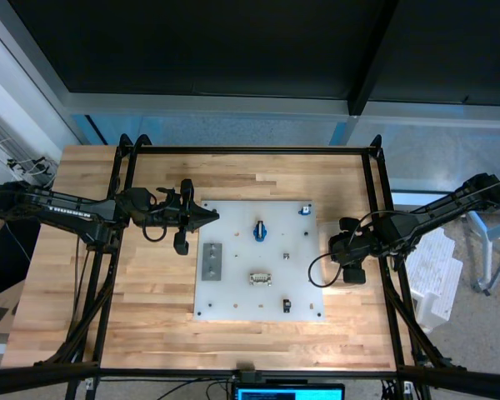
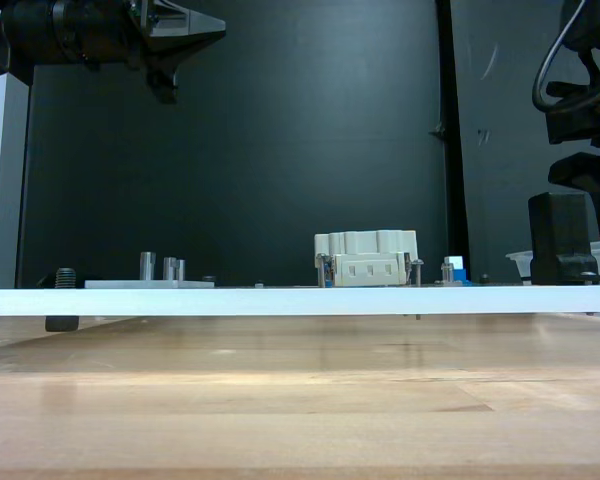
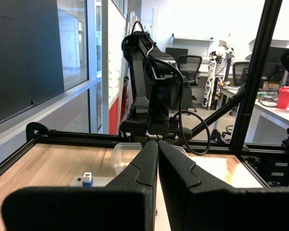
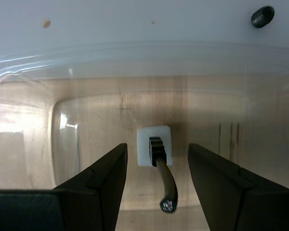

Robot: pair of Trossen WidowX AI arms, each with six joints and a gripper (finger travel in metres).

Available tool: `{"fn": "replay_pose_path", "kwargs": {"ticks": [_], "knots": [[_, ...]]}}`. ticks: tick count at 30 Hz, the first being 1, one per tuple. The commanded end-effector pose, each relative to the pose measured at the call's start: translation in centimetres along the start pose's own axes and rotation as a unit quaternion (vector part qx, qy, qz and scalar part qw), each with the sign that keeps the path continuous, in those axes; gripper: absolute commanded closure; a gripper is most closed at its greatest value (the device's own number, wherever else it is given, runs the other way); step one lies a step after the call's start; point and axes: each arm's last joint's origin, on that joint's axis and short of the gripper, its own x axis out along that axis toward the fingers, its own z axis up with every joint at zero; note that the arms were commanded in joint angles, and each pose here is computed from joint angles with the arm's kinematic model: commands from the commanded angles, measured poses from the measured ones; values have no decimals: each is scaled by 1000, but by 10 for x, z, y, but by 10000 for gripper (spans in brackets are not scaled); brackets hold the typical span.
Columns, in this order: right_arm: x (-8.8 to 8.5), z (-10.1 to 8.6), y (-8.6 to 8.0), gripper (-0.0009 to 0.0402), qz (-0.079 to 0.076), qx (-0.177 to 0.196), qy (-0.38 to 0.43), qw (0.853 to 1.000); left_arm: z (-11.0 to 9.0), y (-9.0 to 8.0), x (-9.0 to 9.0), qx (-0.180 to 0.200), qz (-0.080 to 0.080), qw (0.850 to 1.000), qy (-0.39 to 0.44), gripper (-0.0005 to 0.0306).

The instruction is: Pick the USB connector and install on taskboard

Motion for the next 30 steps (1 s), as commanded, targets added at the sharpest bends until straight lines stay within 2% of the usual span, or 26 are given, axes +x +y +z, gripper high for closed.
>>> {"fn": "replay_pose_path", "kwargs": {"ticks": [1, 9, 30], "knots": [[4, 1, 1, 220, -4, -3, 12, 1000, 0, 0, 0, 0, 0, 1000, 0, 300], [8, 1, 2, 231, -9, -4, 23, 1000, 0, 0, 0, 0, 0, 1000, 0, 300], [10, 3, 2, 319, -9, -5, 30, 999, 0, 0, 0, 0, 0, 1000, 0, 300]]}}
